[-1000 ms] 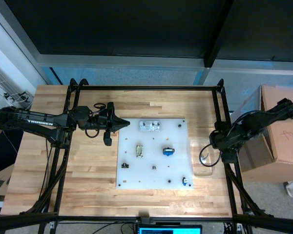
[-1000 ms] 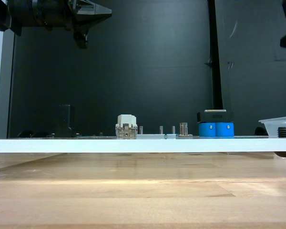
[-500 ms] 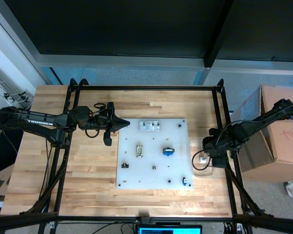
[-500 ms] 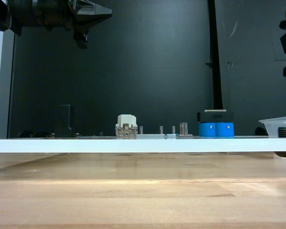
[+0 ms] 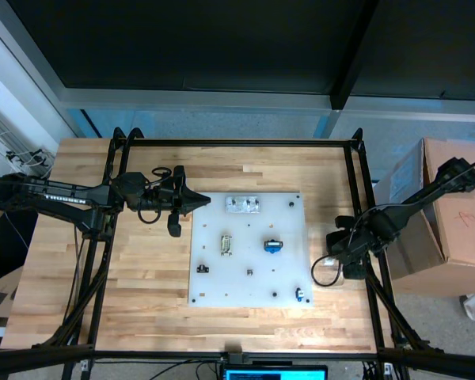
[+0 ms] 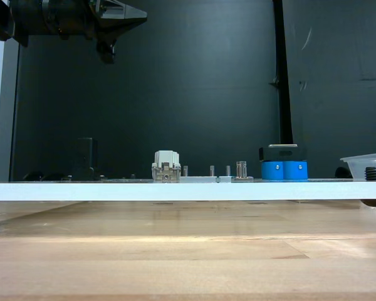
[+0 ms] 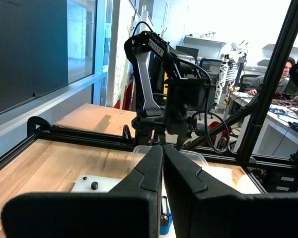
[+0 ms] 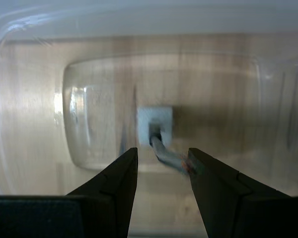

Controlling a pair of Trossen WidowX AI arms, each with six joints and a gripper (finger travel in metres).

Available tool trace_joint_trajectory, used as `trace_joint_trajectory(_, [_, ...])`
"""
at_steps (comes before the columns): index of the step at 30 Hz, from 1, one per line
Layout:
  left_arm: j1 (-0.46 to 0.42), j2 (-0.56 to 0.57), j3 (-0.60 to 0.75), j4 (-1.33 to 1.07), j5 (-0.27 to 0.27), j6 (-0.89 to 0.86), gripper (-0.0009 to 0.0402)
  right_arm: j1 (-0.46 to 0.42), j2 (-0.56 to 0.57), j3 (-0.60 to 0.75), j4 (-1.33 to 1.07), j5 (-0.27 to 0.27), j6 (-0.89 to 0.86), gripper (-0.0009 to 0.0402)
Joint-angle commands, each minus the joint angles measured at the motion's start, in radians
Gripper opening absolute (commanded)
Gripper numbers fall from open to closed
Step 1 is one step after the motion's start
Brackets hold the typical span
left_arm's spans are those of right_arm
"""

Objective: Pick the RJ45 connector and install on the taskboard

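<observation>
Robotics lab: robot arm [image 7: 145,69], desk [image 7: 284,102] w/ person [image 7: 287,67].

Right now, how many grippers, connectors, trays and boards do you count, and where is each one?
Grippers: 2, left gripper shut above the taskboard's left edge, right gripper open over the clear tray.
RJ45 connector: 1, lying free in the tray, under the right gripper.
Clear tray: 1.
Taskboard: 1.
Total: 5.

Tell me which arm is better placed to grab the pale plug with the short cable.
Right. The right gripper hangs open above the pale square RJ45 connector, lying free in the clear plastic tray. The left gripper, shut, hovers at the left edge of the white taskboard.
</observation>
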Motion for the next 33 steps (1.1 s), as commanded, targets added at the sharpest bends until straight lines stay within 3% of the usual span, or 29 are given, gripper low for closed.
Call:
trace_joint_trajectory(1, [0.000,0.000,0.000,0.000,0.000,0.000,0.0000,0.014,0.023,-0.008,0.037,0.014,-0.001,0.0140])
trace_joint_trajectory(9, [0.000,0.000,0.000,0.000,0.000,0.000,0.0000,0.019,0.057,-0.063,0.092,0.011,0.009,0.0134])
trace_joint_trajectory(19, [0.000,0.000,0.000,0.000,0.000,0.000,0.0000,0.024,0.063,-0.067,0.114,0.000,0.006,-0.0004])
trace_joint_trajectory(33, [0.000,0.000,0.000,0.000,0.000,0.000,0.0000,0.029,0.063,-0.026,0.083,0.002,0.025,0.0000])
